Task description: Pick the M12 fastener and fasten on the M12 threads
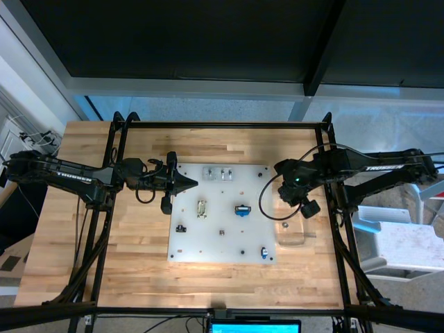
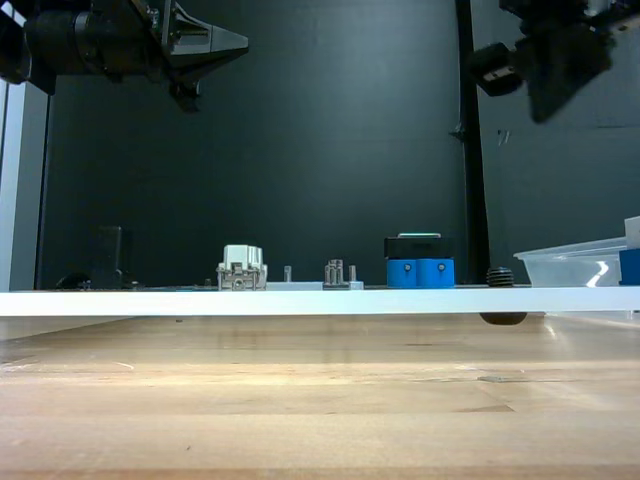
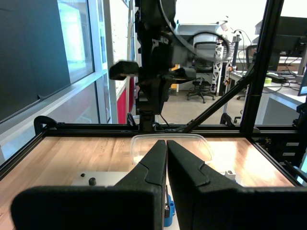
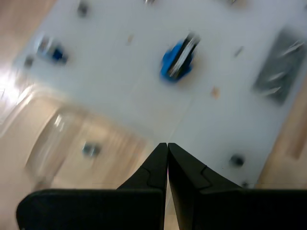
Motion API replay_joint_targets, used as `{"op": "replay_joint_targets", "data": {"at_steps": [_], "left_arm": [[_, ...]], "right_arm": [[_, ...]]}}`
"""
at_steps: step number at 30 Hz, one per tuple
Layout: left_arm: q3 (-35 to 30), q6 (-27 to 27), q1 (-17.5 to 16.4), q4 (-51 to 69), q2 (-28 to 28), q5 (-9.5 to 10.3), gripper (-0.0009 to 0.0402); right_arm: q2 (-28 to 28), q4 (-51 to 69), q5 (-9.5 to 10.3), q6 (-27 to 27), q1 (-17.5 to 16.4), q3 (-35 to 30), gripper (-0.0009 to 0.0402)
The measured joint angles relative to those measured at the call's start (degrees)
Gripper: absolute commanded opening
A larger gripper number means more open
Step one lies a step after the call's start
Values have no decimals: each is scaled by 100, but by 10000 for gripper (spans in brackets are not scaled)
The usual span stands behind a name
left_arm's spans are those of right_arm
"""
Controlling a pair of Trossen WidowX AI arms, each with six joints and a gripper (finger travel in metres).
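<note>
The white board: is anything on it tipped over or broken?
Nothing stands out. The stud is bare and upright on the white board; the nut lies in the clear tray. Both shut: left gripper above the board's left edge, right gripper above its right edge.

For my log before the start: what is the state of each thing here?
Nut: lying loose in the clear tray.
Stud: bare, ribs showing.
Left gripper: shut, empty, high above the board's left edge.
Right gripper: shut, empty, high by the board's right edge.
</note>
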State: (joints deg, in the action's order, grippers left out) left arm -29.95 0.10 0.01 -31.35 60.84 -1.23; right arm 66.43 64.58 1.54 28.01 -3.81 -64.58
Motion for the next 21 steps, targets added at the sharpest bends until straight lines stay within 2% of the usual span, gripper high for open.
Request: {"op": "replay_joint_targets", "data": {"at_steps": [4, 10, 16, 21], "left_arm": [[2, 0, 0, 0, 0, -2, 0], [2, 2, 0, 0, 0, -2, 0], [0, 0, 0, 0, 0, 0, 0], [2, 0, 0, 2, 0, -2, 0]], "right_arm": [[243, 575, -2, 177, -149, -129, 0], [501, 1047, -44, 455, -586, -138, 0], [785, 1097, -48, 855, -903, -76, 0], [990, 979, -66, 883, -1128, -11, 0]]}}
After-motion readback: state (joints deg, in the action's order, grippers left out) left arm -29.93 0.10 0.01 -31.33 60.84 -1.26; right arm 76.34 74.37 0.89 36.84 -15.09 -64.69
